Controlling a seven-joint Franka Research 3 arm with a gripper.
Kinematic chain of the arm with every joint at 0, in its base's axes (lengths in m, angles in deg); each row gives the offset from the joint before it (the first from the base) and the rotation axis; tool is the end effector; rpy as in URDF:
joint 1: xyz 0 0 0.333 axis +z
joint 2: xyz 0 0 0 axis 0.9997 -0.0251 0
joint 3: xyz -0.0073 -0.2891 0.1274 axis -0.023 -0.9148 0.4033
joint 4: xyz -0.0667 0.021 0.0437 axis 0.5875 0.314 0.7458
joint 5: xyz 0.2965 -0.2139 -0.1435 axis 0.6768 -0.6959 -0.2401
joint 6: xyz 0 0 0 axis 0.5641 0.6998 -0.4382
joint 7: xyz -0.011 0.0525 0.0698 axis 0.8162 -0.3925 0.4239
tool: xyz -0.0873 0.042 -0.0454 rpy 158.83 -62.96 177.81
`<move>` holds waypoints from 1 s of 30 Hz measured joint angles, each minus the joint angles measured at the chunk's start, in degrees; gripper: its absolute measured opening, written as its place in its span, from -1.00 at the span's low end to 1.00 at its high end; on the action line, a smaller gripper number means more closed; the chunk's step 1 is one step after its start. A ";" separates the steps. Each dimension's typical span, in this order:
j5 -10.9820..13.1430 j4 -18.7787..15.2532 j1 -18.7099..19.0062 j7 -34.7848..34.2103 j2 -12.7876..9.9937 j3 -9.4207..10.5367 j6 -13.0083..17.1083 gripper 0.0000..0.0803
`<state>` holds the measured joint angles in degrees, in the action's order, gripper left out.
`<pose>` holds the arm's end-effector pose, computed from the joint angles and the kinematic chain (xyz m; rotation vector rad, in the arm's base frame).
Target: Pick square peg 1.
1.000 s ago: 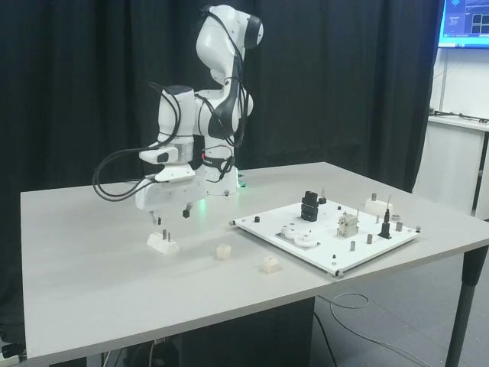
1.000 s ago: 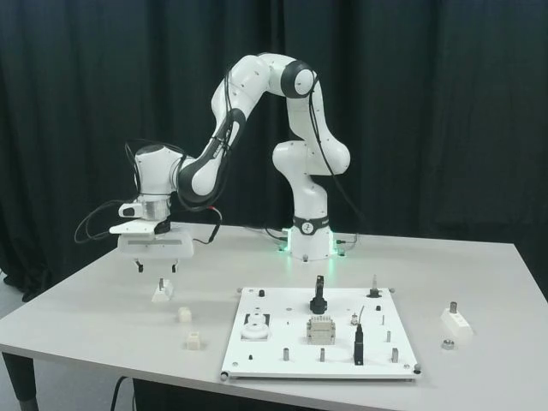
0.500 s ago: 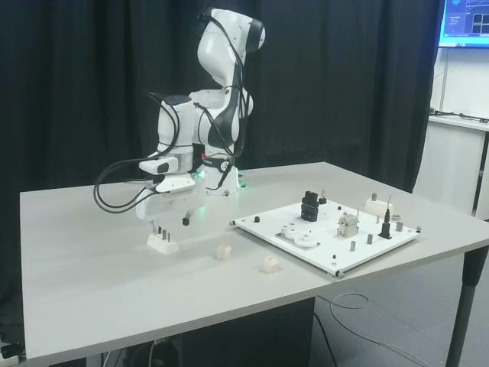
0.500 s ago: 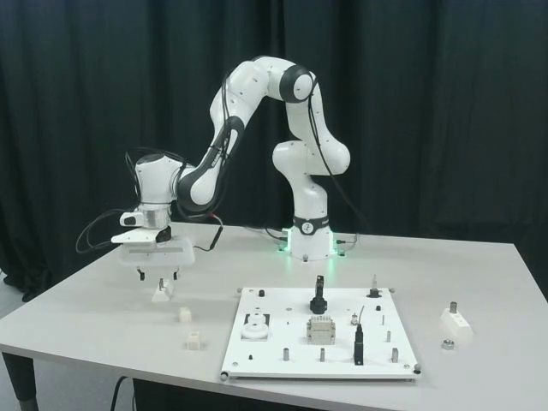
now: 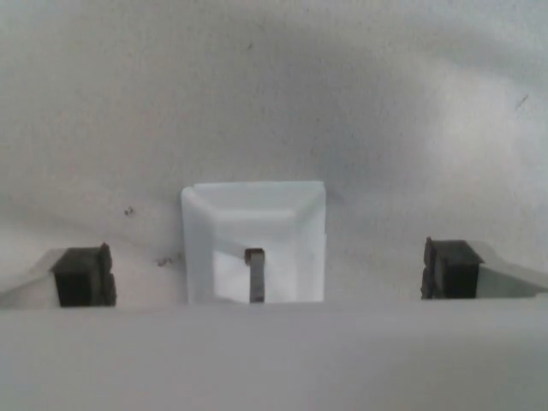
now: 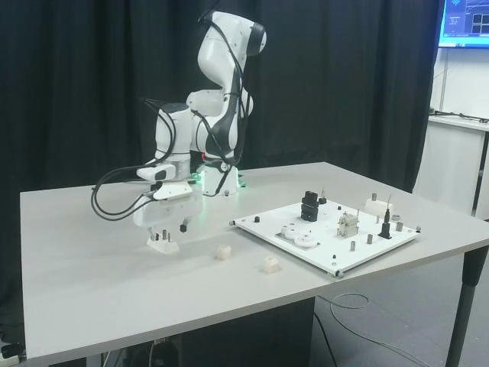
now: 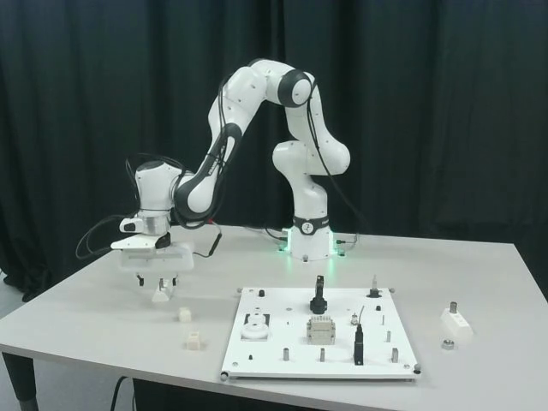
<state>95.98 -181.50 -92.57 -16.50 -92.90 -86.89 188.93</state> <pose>0.4554 -0.3407 0.2147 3.0043 -0.6995 -0.0144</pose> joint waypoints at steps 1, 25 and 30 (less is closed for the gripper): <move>0.12 0.00 -0.01 0.17 -0.13 0.00 0.13 0.99; 2.19 0.00 -0.15 1.16 -1.21 0.00 1.08 -0.20; 2.55 0.01 -0.15 1.16 -1.22 -0.02 1.08 -0.91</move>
<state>98.53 -181.50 -92.72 -15.34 -94.12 -86.91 190.01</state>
